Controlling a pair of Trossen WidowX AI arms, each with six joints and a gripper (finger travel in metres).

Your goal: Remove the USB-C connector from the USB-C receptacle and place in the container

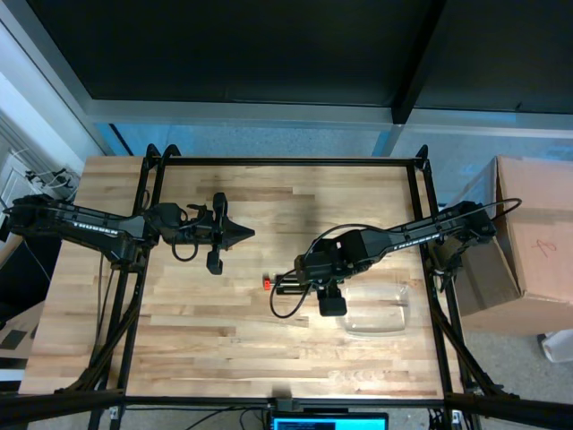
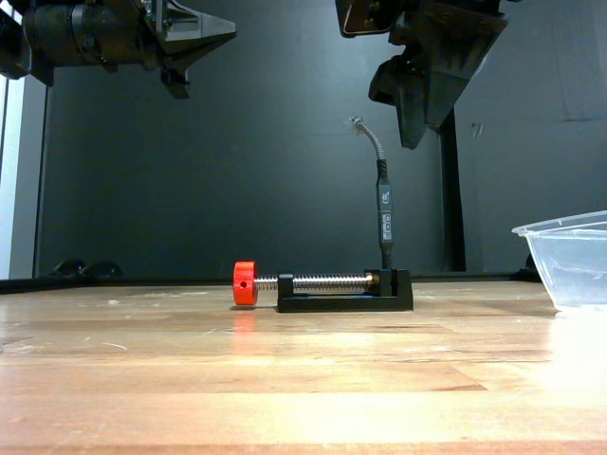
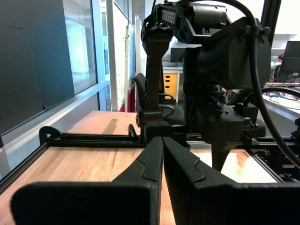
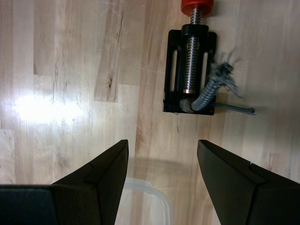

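The USB-C connector (image 2: pixel 385 213) stands upright in its receptacle in a black clamp fixture (image 2: pixel 346 290) with a red knob (image 2: pixel 245 283). Its short braided cable bends over and ends frayed. From above, the right wrist view shows the connector (image 4: pixel 206 93) seated in the fixture (image 4: pixel 190 70). My right gripper (image 2: pixel 414 133) hangs open above and just to the right of the connector without touching it. Its fingers (image 4: pixel 108 173) are spread wide with nothing between them. My left gripper (image 1: pixel 246 234) is shut and empty, held high over the table's left half, far from the fixture.
A clear plastic container (image 2: pixel 569 261) sits on the table right of the fixture, also seen under the right arm (image 1: pixel 380 313). A black frame (image 1: pixel 286 162) rims the table. A cardboard box (image 1: pixel 528 242) stands off the right edge.
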